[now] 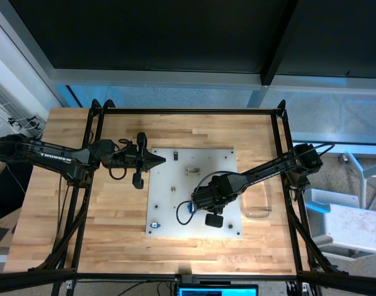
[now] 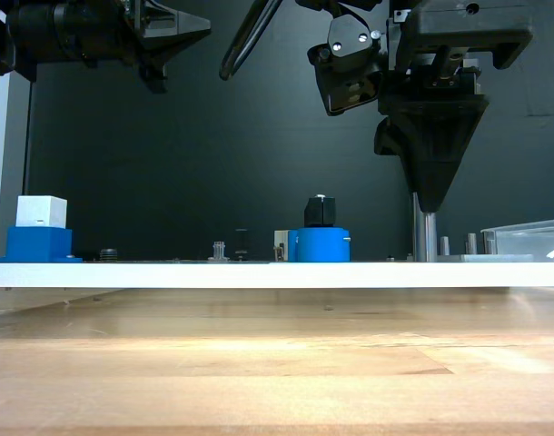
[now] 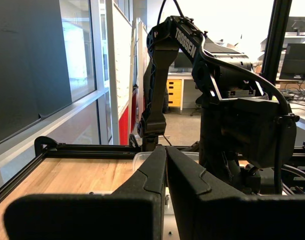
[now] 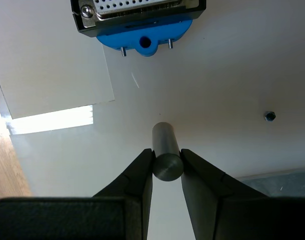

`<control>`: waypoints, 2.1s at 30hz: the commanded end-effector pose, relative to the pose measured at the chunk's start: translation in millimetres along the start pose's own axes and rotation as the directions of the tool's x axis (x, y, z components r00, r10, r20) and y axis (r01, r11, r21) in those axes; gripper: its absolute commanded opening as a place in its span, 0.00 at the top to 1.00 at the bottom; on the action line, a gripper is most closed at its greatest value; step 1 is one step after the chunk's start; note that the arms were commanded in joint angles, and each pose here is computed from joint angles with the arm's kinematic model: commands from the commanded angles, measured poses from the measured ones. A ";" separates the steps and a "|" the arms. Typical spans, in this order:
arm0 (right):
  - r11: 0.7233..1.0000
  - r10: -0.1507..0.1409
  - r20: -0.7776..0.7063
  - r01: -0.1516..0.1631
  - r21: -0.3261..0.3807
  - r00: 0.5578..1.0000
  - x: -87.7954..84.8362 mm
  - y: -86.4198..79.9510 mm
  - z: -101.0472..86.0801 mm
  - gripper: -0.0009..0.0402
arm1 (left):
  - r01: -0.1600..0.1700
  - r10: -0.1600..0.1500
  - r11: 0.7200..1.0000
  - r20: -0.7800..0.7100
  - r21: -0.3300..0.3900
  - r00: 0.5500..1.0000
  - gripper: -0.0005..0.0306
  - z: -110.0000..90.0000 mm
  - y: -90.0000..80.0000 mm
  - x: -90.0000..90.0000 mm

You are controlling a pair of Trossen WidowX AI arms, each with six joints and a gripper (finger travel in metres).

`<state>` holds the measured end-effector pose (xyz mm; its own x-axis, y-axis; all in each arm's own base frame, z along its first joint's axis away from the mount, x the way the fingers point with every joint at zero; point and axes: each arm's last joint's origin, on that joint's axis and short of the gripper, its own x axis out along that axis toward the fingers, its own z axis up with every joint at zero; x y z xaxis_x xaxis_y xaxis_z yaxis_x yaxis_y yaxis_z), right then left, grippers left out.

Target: Pick the 16mm cylinder and place it in the taskboard

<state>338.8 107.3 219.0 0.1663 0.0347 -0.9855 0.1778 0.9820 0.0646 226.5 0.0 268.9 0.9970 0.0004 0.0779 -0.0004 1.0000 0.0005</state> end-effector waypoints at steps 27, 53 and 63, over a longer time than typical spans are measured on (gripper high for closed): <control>1.000 0.011 0.017 -0.010 -0.008 1.000 16.2 0.3 -5.2 0.98 | 0.000 0.000 1.000 0.000 0.000 1.000 0.98 0.0 0.1 0.0; 1.000 0.016 0.023 -0.015 -0.015 1.000 16.8 3.0 -6.2 0.95 | 0.000 0.000 1.000 0.000 0.000 1.000 0.98 0.0 0.1 0.0; 1.000 0.016 0.023 -0.015 -0.017 1.000 16.8 3.9 -6.7 0.76 | 0.000 0.000 1.000 0.000 0.000 1.000 0.98 0.0 0.0 0.0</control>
<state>335.9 112.7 201.5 0.1920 0.0452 -0.9804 0.1592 0.9843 0.0766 226.5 0.0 268.8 0.9970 0.0000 0.0776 0.0000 1.0000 0.0006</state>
